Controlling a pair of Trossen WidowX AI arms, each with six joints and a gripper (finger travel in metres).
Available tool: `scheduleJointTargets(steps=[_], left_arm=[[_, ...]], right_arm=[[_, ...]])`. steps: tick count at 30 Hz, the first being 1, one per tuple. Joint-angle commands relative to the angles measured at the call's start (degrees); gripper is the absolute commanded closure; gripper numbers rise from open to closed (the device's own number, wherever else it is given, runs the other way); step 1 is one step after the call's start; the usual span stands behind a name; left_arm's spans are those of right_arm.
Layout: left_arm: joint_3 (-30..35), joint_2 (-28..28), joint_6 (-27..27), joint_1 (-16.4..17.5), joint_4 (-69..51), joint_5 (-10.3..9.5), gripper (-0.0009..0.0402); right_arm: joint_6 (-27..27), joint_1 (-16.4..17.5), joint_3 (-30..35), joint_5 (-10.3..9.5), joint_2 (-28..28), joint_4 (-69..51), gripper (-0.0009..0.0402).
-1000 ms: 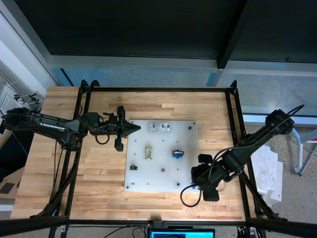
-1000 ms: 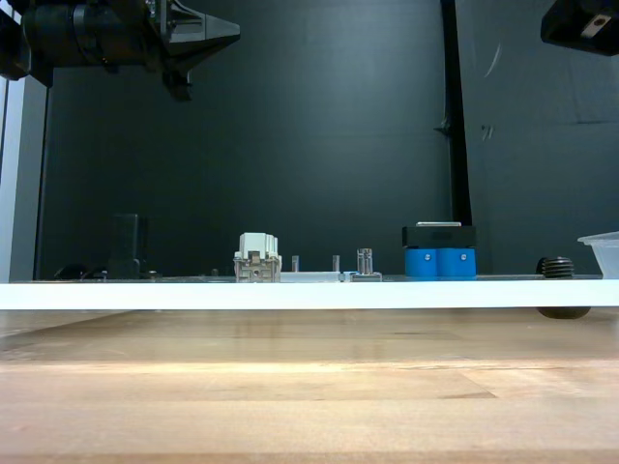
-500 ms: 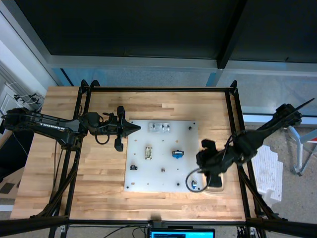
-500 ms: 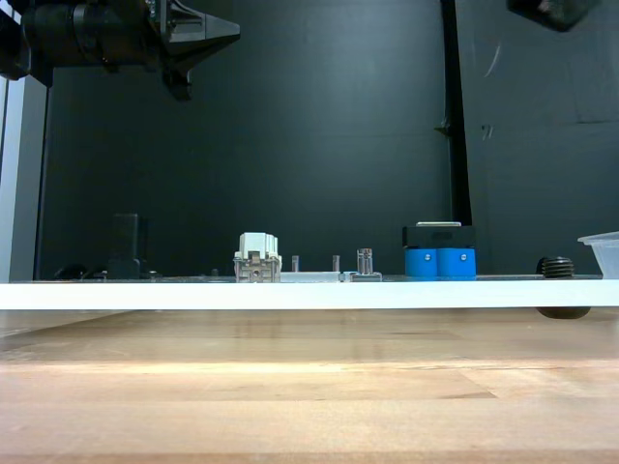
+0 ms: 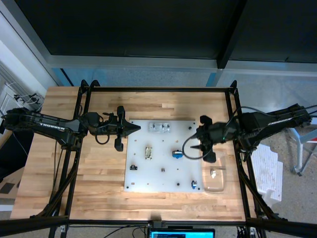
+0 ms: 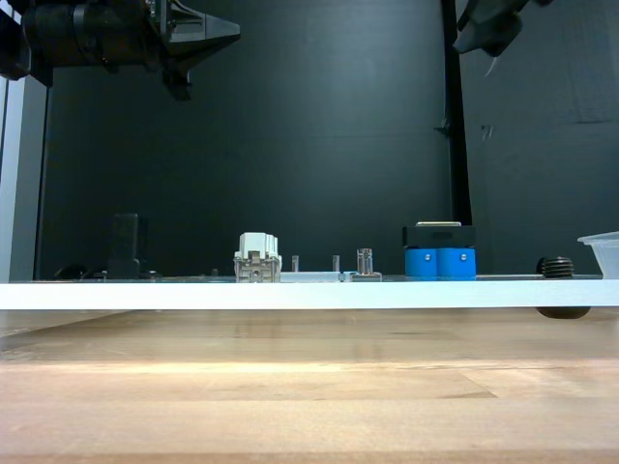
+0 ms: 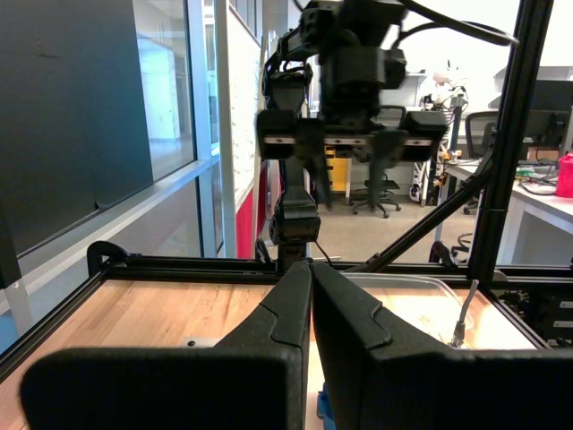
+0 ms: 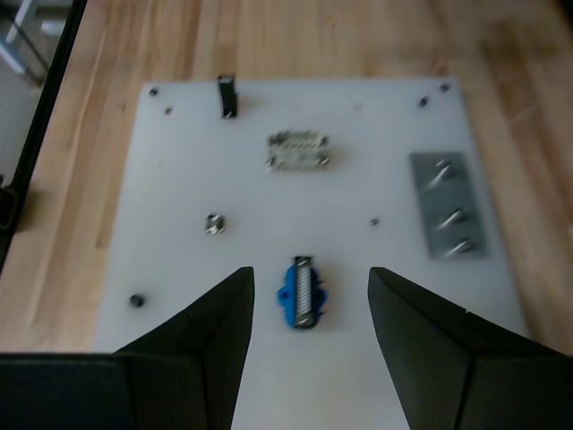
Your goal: Pick the RJ45 connector and install on taskboard
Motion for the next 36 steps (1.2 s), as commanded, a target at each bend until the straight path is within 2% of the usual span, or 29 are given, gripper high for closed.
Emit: scheduleJointTargets(steps=[1, 5, 6, 11, 15, 20, 23, 36], left_arm=[[0.0, 0.0, 0.0, 0.0, 0.0, 0.00, 0.0393], [0.0, 0.0, 0.0, 0.0, 0.0, 0.00, 0.0393], [0.0, 0.0, 0.0, 0.0, 0.0, 0.00, 0.0393], [0.0, 0.0, 0.0, 0.0, 0.0, 0.00, 0.0393], [0.0, 0.0, 0.0, 0.0, 0.0, 0.00, 0.0393], [0.0, 0.0, 0.0, 0.0, 0.0, 0.00, 0.0393], [0.0, 0.0, 0.0, 0.0, 0.0, 0.00, 0.0393], [0.0, 0.0, 0.0, 0.0, 0.0, 0.00, 0.0393]], right_arm=[[-3.2, -3.9, -2.0, -2.27, -1.9, 2.7, 0.0217], [-6.4, -9.2, -4.4, -6.95, -3.2, 7.1, 0.0222], [-7.4, -10.4, -5.2, -7.50, -3.5, 8.6, 0.0227], [-11.9, -14.8, -7.6, -7.58, -4.5, 15.3, 0.0267], [-12.9, -18.1, -9.5, -12.09, -4.8, 22.3, 0.0308], [-13.0, -20.6, -11.6, -12.59, -4.8, 28.5, 0.0364], [-13.1, -20.6, -13.6, -13.97, -5.1, 34.0, 0.0397], [-10.3, -20.7, -25.4, -14.43, -5.4, 60.5, 0.0394]])
